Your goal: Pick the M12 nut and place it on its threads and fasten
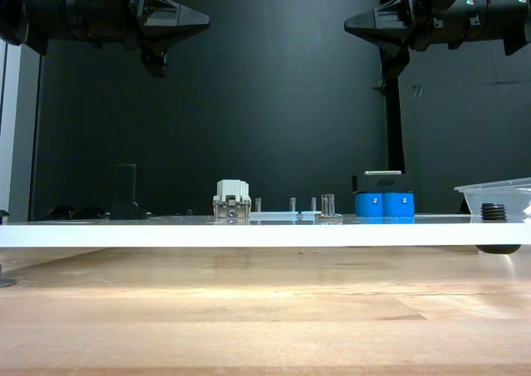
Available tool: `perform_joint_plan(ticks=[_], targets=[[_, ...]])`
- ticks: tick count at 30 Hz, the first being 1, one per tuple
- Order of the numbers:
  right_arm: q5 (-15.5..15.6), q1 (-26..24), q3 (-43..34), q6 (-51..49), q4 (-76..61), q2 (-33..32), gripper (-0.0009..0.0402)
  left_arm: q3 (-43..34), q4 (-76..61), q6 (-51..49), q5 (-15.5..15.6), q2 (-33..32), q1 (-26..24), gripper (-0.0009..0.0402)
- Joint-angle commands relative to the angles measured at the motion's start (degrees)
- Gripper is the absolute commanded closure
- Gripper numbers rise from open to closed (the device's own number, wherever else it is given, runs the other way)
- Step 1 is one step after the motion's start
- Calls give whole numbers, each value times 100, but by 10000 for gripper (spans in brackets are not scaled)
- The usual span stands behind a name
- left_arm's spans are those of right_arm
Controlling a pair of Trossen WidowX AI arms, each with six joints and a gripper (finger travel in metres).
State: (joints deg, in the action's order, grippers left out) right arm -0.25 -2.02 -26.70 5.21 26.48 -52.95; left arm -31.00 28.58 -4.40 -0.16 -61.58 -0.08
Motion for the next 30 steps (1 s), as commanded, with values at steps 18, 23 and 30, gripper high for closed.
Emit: perform_joint_plan(ticks=[18, 23, 30], targets=[[-2, 4, 0, 2, 0, -2, 393, 0, -2, 2, -2, -2, 0, 393], [-2, 2, 0, 7, 0, -2, 393, 0, 0, 2, -2, -2, 0, 393], [33, 4, -44, 50, -181, 2, 393, 0, 0, 4, -2, -2, -2, 393]])
